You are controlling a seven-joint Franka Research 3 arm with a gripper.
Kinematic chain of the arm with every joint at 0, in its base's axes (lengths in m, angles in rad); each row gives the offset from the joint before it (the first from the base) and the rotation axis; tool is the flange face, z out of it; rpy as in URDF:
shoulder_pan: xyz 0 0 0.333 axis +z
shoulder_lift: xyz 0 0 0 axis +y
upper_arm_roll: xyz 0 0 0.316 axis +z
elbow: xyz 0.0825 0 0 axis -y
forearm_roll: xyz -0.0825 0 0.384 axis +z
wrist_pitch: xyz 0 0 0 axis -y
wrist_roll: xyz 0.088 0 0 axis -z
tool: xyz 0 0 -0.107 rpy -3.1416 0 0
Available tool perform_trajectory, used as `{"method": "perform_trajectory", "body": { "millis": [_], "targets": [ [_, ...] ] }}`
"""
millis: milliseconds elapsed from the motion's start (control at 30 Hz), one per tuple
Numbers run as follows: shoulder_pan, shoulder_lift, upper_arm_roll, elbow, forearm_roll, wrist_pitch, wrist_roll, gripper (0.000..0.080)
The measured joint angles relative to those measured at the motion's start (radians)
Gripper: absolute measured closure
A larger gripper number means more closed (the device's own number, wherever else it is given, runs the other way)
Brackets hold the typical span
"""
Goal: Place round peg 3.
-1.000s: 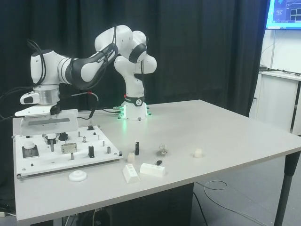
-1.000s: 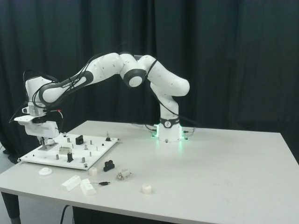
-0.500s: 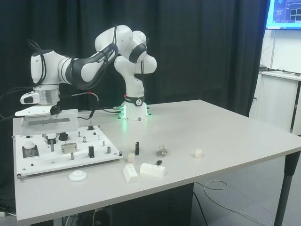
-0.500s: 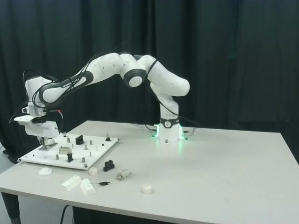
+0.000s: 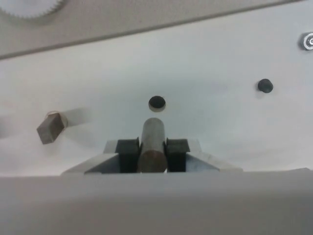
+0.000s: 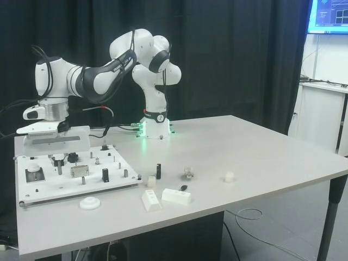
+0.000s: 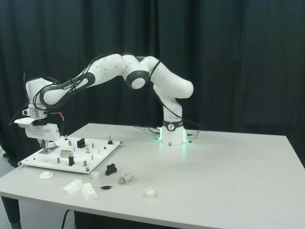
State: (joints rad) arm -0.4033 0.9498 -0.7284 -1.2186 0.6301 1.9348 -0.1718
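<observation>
- Wrist view: we are seeing the gripper (image 5: 152, 155) clenched on the peg (image 5: 152, 142), black pads (image 5: 128, 152) pressing it from both sides. The peg is hanging over the white board (image 5: 215, 117), tip just short of a black hole (image 5: 156, 103). A second hole (image 5: 264, 86) is sitting well off to one side, a small grey block (image 5: 51, 128) on the other, and a toothed white gear (image 5: 30, 8) at the picture's edge.
- First room view: we are looking at the arm (image 6: 103, 76) reaching out over the far corner of the board (image 6: 73, 176), gripper (image 6: 56, 159) low above it. Peg too small to make out here. Loose parts are lying on the table (image 6: 261, 157): a white disc (image 6: 89, 204), two white blocks (image 6: 166, 197), a small white cube (image 6: 229, 176).
- Second room view: we are seeing the same pose, gripper (image 7: 44, 144) hovering over the board (image 7: 71, 155) at its far-left corner. Base ring (image 7: 171, 138) is glowing green.
</observation>
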Motion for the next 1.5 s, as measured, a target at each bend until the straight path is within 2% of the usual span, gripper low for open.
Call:
{"method": "perform_trajectory", "body": {
  "millis": [567, 1000, 1500],
  "targets": [
    [0.006, 0.0, 0.002, 0.008, 0.008, 0.0, 0.043, 0.0689],
    [0.07, 0.0, 0.008, 0.025, 0.09, 0.001, 0.105, 0.0689],
    [0.157, 0.024, 0.042, 0.025, 0.102, 0.079, 0.189, 0.0689]
  ]
}}
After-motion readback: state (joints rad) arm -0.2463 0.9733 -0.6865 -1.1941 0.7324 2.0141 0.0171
